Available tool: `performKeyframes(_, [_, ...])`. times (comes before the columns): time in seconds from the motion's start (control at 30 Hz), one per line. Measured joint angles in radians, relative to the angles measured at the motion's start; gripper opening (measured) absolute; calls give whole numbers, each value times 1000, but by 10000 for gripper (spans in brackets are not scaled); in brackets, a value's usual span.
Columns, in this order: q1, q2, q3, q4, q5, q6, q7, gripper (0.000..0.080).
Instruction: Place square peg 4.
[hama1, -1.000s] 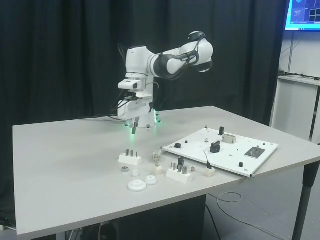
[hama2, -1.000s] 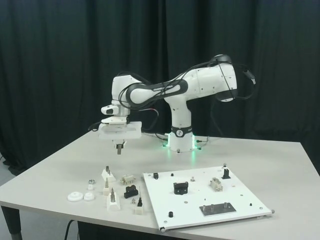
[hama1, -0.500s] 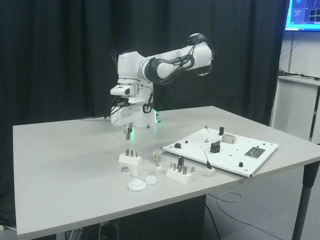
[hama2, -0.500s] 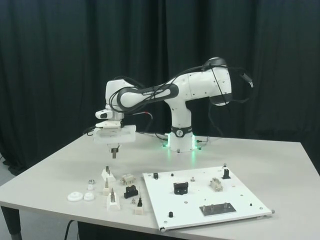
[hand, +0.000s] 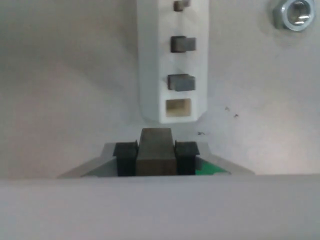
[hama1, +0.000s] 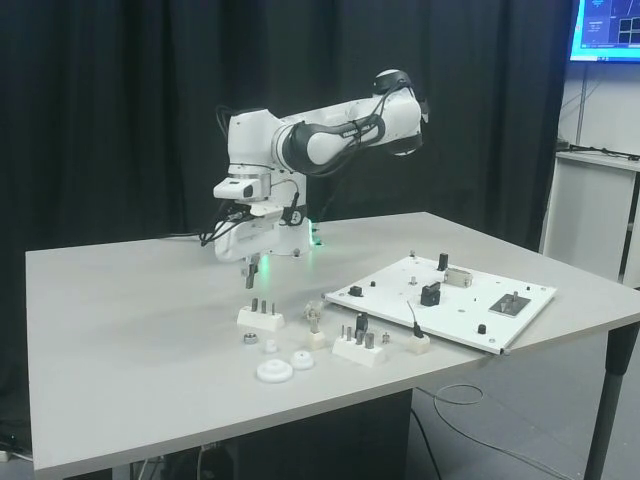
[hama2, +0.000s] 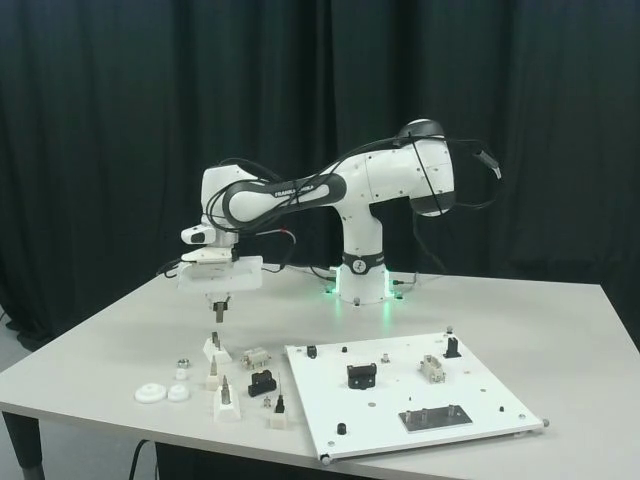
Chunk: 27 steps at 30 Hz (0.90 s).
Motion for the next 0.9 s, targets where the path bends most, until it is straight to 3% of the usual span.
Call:
performKeyframes(0.4, [-82,3,33,78,7,-5,-17,154])
performKeyframes(0.9, [-156,16,57,149,7,-60,-74,154])
